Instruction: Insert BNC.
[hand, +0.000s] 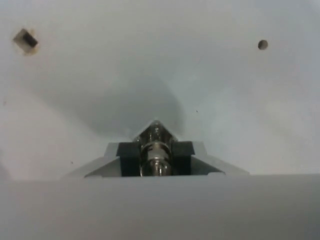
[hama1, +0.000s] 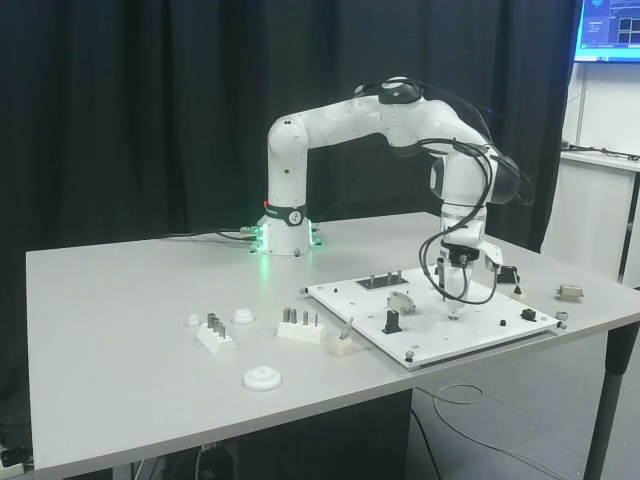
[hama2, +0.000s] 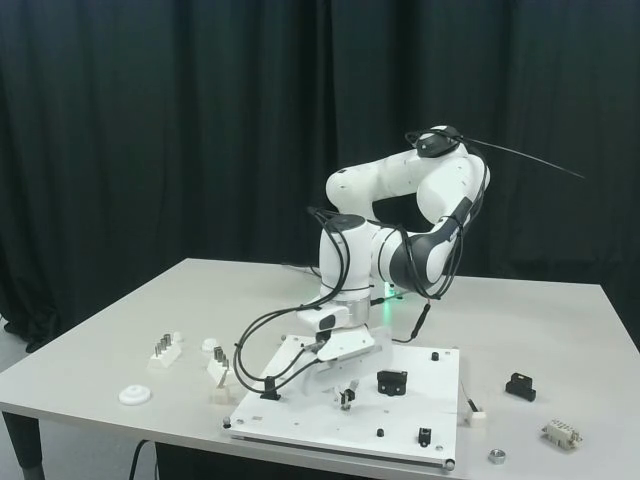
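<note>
Look at the wrist view first: only there do you see the gripper (hand: 156, 150) clamped on the BNC connector (hand: 156, 159), a metal barrel pinched between the two black finger pads (hand: 129, 159), its tip pointing down at the white board (hand: 150, 65). A small square part (hand: 25, 41) and a round hole (hand: 262, 44) show on that board, well apart from the connector. The lower part of that view is filled by a pale blurred band, so you cannot see anything nearer the wrist.

In the first room view the gripper (hama1: 456, 283) hangs just above the white board (hama1: 470, 335), and a black cable (hama1: 490, 270) loops beside it; the connector itself is too small to make out. The second room view shows you the gripper (hama2: 345, 390) low over the board (hama2: 300, 420) from the far side, beside a black fixture (hama2: 391, 381). Loose white fixtures (hama1: 300, 327) stand on the grey table (hama1: 110, 330), apart from the board.
</note>
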